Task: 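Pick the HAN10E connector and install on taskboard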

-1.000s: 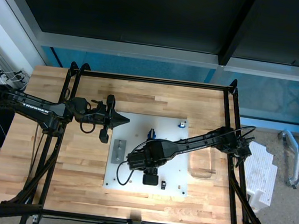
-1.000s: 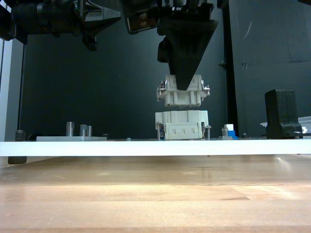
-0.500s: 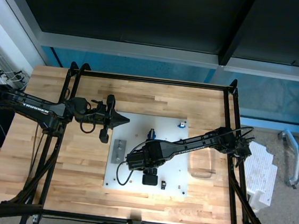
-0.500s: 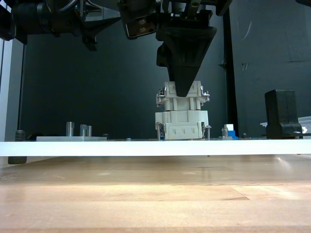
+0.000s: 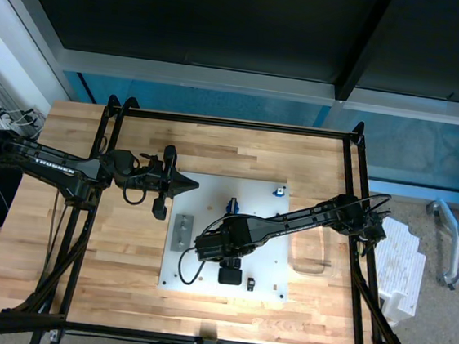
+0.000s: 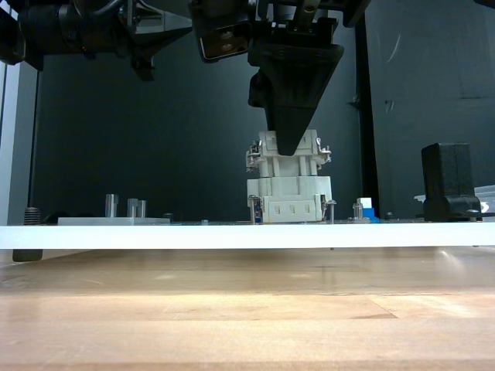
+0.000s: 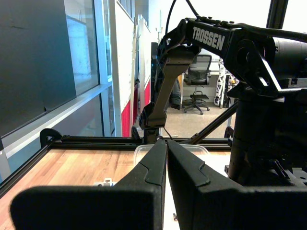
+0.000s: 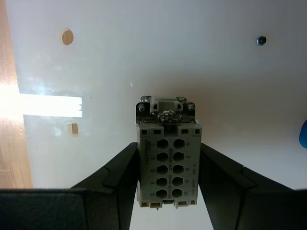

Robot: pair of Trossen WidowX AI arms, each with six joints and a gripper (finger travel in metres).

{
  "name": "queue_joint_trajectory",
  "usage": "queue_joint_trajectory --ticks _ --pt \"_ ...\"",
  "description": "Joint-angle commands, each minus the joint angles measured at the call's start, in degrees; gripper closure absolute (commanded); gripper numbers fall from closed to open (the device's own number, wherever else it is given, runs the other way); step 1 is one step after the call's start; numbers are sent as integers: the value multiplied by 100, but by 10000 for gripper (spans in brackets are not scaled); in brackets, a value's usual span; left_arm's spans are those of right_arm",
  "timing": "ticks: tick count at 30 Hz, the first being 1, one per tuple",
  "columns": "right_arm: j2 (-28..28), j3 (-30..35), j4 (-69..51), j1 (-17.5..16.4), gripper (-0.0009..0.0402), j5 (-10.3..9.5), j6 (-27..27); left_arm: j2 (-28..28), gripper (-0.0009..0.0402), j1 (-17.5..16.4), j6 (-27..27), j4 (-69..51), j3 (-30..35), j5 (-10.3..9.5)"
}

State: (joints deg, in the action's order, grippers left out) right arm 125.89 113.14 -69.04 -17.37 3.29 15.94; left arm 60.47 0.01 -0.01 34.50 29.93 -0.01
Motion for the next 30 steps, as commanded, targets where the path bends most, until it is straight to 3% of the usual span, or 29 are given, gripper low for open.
queue_joint_trajectory --ticks 1,13,17,30 --pt "22 -13 2 2 358 15 2 2 392 0 2 0 2 0" --pt "22 -61 35 13 358 24 2 0 392 0 2 0 2 0" --pt "22 -61 37 15 358 166 0 2 392 0 2 0 2 0" --pt "-11 -72 35 22 358 166 2 2 392 0 2 2 2 0"
